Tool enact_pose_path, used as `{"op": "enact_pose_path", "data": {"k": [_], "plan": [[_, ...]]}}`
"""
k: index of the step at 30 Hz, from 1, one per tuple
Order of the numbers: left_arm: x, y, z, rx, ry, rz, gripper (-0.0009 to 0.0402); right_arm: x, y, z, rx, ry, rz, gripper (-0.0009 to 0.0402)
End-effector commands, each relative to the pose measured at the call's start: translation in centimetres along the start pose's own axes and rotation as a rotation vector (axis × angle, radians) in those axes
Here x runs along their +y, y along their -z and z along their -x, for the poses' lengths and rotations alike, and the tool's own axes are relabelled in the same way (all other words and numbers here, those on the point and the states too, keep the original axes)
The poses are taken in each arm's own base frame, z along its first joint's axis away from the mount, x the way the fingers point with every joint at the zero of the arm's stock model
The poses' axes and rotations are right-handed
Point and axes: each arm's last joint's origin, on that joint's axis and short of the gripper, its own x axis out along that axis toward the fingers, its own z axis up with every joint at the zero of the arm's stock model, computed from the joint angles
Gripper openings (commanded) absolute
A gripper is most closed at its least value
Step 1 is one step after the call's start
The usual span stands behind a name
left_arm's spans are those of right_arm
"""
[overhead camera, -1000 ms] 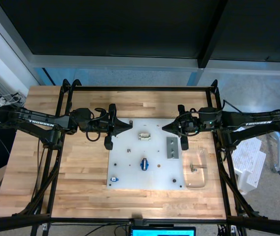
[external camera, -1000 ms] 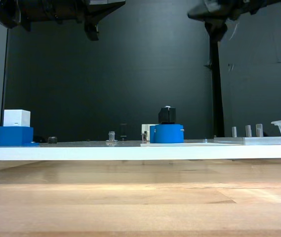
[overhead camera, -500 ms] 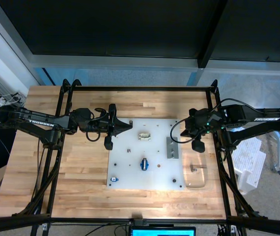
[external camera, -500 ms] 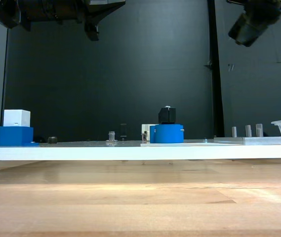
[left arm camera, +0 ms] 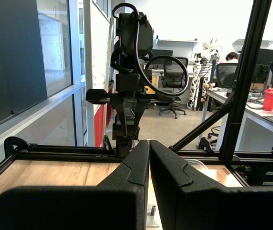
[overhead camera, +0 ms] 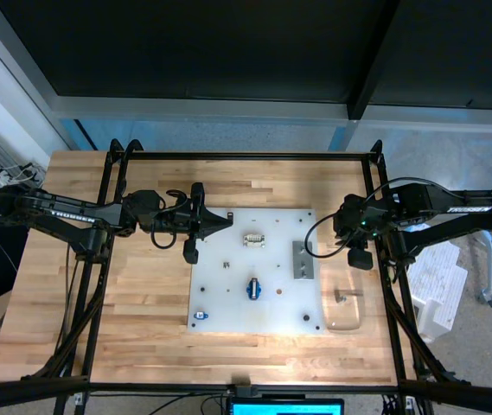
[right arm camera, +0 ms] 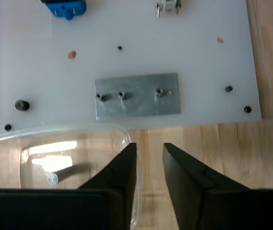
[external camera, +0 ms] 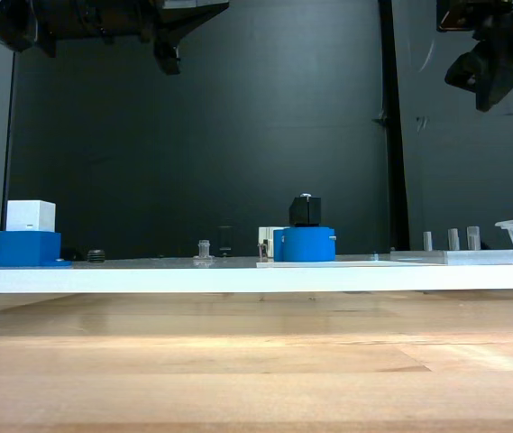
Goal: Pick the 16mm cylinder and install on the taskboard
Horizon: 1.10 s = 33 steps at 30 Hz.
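16mm cylinder point(right arm camera: 53, 179) sits in the clear tray point(right arm camera: 54, 128), beside the taskboard point(right arm camera: 198, 57); we see only a small round end, long axis unclear. Right tool point(right arm camera: 149, 147) hangs high over the tray's rim, fingers point(right arm camera: 126, 182) a narrow gap apart, empty, touching nothing. Left tool point(left arm camera: 148, 143) pressed closed, empty, above the taskboard's far left corner.

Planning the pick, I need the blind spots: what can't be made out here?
- Tiny silver-grey metal peg in clear plastic tray: right wrist view, glare blurs its shape.
- Low view: picture edge cuts the tray; peg unseen.
- The grey metal block on white taskboard: free hole too small to tell.
- Open right gripper over tray rim hides part of it; shut left gripper above taskboard's left edge blocks its own view.
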Motion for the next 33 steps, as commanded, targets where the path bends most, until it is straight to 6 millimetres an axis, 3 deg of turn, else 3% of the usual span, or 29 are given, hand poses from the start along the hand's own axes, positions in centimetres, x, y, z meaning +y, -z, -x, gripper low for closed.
{"op": "enact_pose_path", "data": {"k": [1,8,17,33], "plan": [[0.0,0.0,0.0,-0.001,0.000,0.000,0.0001,0.0,0.3,0.0,0.036,0.006,0.005,0.0113],[0.0,0.0,0.0,-0.001,0.000,0.000,0.0001,-0.1,1.0,0.0,0.104,0.016,0.009,0.0179],[0.0,0.0,0.0,-0.001,0.000,0.000,0.0001,-0.1,1.4,0.0,0.146,0.023,0.013,0.0232],[0.0,0.0,0.0,-0.001,0.000,0.000,0.0001,0.0,1.3,-1.1,0.207,0.052,0.029,0.0256]]}}
